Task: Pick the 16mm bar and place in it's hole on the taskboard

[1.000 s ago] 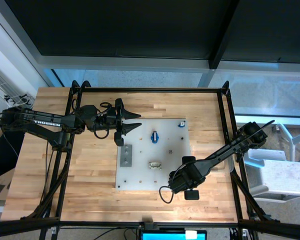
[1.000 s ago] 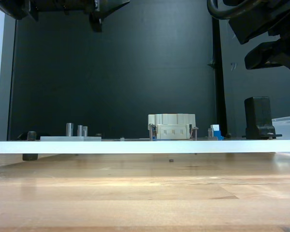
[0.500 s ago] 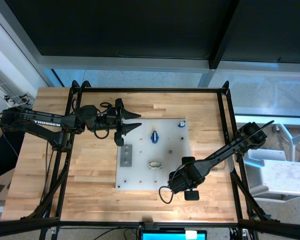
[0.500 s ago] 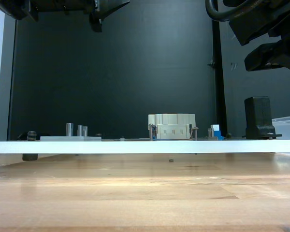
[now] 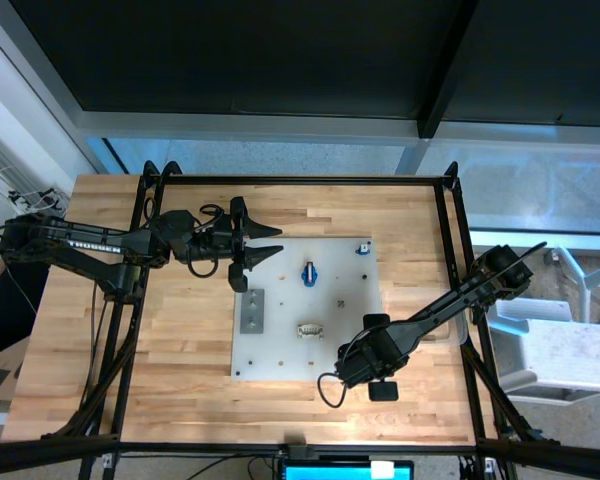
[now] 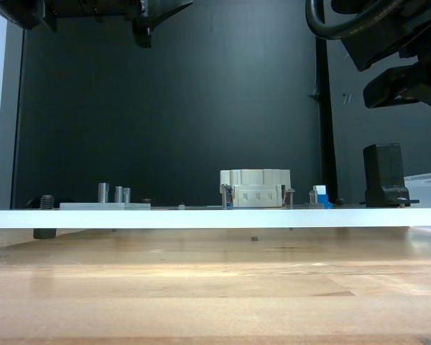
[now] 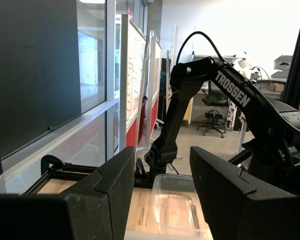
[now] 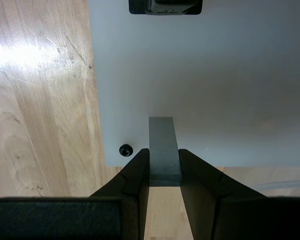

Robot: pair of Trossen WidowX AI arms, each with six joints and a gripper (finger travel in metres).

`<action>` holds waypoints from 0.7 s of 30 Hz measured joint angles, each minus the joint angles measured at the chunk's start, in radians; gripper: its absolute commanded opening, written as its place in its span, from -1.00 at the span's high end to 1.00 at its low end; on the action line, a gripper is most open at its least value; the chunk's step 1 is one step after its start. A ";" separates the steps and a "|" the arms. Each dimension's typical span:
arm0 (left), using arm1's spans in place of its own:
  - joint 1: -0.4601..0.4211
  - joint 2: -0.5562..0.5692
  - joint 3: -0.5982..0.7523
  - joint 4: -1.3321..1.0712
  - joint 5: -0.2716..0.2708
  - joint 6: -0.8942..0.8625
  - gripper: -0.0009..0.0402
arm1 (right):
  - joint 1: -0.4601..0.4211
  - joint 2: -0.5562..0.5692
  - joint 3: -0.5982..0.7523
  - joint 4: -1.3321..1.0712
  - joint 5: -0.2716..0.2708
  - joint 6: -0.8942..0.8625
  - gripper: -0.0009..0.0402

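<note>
You have the 16mm bar (image 8: 161, 135) clamped in the right end effector (image 8: 161, 151) over the taskboard's (image 8: 230, 90) near-right corner, seating still to do, while the left end effector (image 7: 161, 167) hovers wide and empty above its far-left corner.

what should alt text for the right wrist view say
The right gripper holds the 16mm bar above the edge of the white taskboard, beside the wooden table. The left gripper, open above the board's far left corner, is outside this view.

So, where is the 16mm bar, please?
The 16mm bar sits in the right gripper above the taskboard's near right corner; left gripper hangs open at its far left.
</note>
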 measured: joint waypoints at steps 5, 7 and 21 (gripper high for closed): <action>0.000 0.000 0.000 0.000 0.000 0.000 0.23 | 0.000 0.011 0.003 0.021 0.002 -0.008 0.96; 0.000 0.000 0.000 0.000 0.000 0.000 0.23 | -0.001 0.024 0.004 0.035 0.001 -0.013 0.96; 0.000 0.000 0.000 0.000 0.000 0.000 0.23 | -0.003 0.043 0.024 0.045 -0.004 -0.031 0.77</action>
